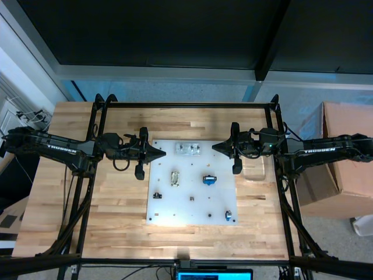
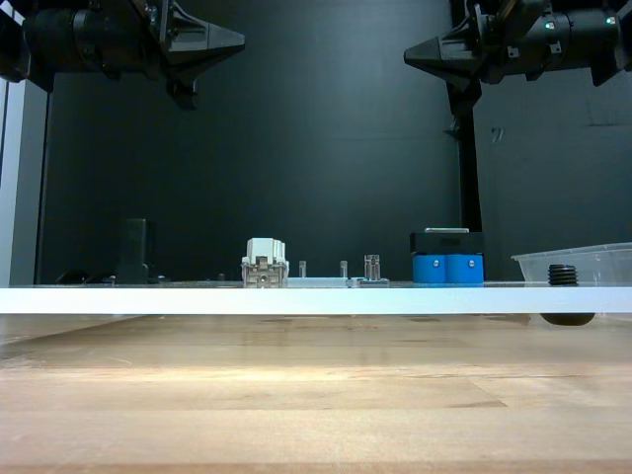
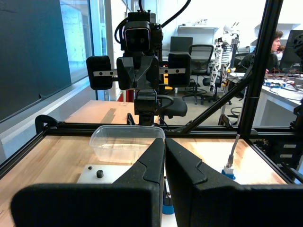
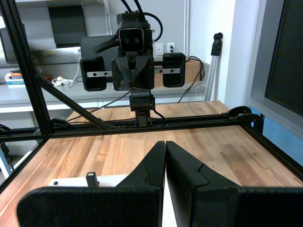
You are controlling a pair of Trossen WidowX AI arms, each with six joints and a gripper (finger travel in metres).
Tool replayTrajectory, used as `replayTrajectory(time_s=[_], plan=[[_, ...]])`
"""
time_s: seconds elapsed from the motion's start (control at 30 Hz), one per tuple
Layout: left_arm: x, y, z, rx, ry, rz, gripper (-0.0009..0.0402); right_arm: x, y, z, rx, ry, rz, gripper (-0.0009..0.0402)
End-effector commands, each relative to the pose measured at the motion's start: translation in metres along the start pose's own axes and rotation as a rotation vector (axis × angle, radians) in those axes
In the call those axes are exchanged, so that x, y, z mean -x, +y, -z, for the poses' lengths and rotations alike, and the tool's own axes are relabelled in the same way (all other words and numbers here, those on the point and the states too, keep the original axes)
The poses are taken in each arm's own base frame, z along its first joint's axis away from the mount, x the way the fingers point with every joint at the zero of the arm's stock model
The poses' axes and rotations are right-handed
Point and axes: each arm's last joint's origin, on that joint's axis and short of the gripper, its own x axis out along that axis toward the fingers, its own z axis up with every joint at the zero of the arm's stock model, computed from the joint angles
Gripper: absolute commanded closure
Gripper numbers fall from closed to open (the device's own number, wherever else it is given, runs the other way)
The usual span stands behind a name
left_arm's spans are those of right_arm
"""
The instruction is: Remove the RJ45 connector from the taskboard and place in the container
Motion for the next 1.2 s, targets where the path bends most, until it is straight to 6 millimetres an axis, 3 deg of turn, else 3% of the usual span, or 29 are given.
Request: replayTrajectory(time_s=[0.03,0.6,0.9,1.2], plan=[[0.000,0.000,0.000,0.000,0.000,0.000,0.0393,0.000,0.000,0.000,-0.001,-0.001,0.000,0.0393],[0.000,0.000,0.000,0.000,0.000,0.000,0.0393,0.003,0.008,-0.008,-0.001,0.077,-0.039,0.0394],[0.000,0.000,0.000,0.000,0.000,0.000,0.0393,0.011,0.035,-0.017,-0.011,0.347,-0.089,0.0393],[0.000,0.000,0.000,0.000,0.000,0.000,0.0393,0.028,0.064,-0.011,-0.043,0.561,-0.106,0.0393]])
